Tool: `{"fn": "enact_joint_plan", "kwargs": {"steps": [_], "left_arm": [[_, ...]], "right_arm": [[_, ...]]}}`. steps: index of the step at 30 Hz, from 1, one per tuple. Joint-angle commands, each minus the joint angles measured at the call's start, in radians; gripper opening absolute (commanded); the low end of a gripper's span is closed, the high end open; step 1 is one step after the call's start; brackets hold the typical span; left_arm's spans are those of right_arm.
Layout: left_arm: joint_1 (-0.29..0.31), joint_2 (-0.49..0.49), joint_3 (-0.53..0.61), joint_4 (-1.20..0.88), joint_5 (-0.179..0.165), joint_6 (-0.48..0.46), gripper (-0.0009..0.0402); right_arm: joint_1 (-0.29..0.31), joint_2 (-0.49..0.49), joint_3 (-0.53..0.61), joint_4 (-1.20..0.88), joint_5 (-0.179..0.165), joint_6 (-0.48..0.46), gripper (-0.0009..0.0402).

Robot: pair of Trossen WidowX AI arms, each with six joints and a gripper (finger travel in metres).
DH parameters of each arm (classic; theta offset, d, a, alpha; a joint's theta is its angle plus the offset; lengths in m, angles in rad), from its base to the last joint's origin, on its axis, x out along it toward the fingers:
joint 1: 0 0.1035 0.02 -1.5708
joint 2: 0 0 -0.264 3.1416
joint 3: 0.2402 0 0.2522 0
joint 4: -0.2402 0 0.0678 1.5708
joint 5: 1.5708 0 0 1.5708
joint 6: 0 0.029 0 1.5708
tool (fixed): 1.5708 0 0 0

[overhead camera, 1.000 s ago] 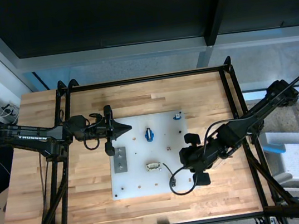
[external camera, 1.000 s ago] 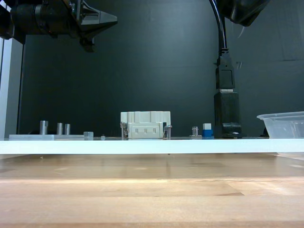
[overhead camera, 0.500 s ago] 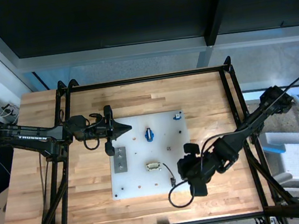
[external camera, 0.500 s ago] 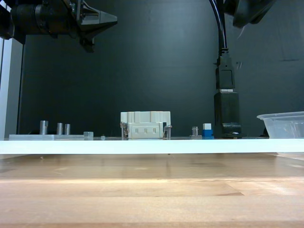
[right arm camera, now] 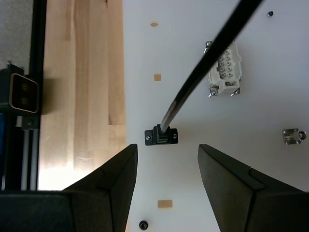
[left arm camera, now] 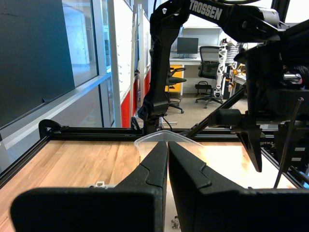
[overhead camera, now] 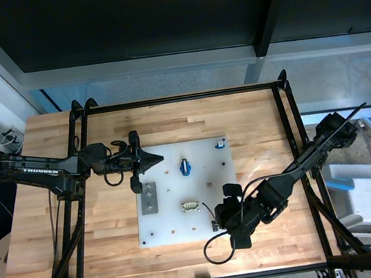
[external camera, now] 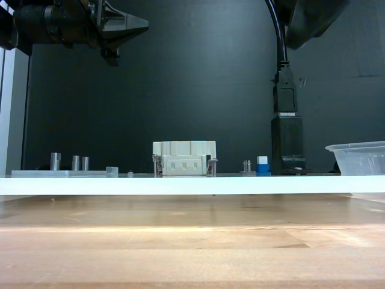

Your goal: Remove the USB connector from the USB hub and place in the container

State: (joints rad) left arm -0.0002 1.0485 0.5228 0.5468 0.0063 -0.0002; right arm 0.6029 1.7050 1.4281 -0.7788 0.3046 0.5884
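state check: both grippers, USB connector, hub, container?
Left gripper: jaws shut, parked high over the white board's left side.
Right gripper: jaws open, above the USB hub, gripping nothing.
USB connector: plugged upright into the hub.
USB hub: on the board, occupied.
Container: upright, looks empty.

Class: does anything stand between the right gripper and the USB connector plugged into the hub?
Nothing visible does. The right gripper hovers directly above the USB connector, jaws open, with only bare white board around the USB hub. The left gripper is parked, jaws shut, over the board's left edge.
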Motion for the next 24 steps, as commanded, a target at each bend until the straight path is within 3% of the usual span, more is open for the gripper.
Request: {"fn": "enact_joint_plan", "kwargs": {"steps": [1,24], "left_arm": [[0.000,0.000,0.000,0.000,0.000,0.000,0.0001],[0.000,0.000,0.000,0.000,0.000,0.000,0.0001]], "right_arm": [[-0.001,0.011,0.000,0.008,0.014,-0.002,0.0173],[-0.012,0.104,-0.008,0.078,0.016,-0.021,0.0173]]}}
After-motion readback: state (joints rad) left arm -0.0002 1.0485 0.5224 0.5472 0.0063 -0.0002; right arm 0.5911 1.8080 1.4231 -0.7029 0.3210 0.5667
